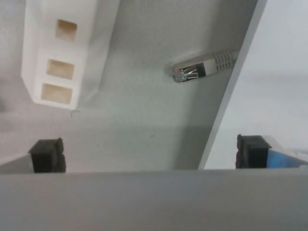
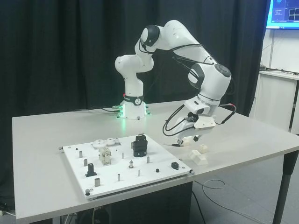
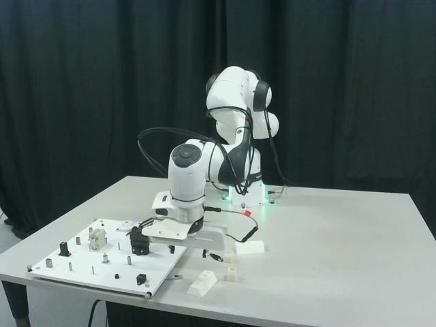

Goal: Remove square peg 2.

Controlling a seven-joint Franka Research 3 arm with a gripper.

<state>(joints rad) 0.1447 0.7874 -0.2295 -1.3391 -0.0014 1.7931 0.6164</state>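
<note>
1. Wrist view: the gripper (image 1: 149, 154) is spread wide, its two black pads (image 1: 47, 155) far apart with only bare grey table (image 1: 144, 110) between them; it holds nothing. A white block (image 1: 53, 48) with three square holes lies ahead, and a cable plug (image 1: 192, 71) rests near the white board's edge (image 1: 269, 96). No peg shows in the holes, so I cannot tell which is square peg 2.

2. First room view: the arm (image 2: 205, 79) bends low over the table's right side, just past the board (image 2: 126, 163), probably to reach the small white blocks (image 2: 198, 156) lying there. The board carries assorted small fixtures.

3. Second room view: the gripper (image 3: 214, 255) hovers near three white blocks (image 3: 231, 262) beside the board (image 3: 102, 262). The table is plain grey, backed by black curtains (image 3: 340, 88), with green light at the arm's base (image 3: 242, 194).
</note>
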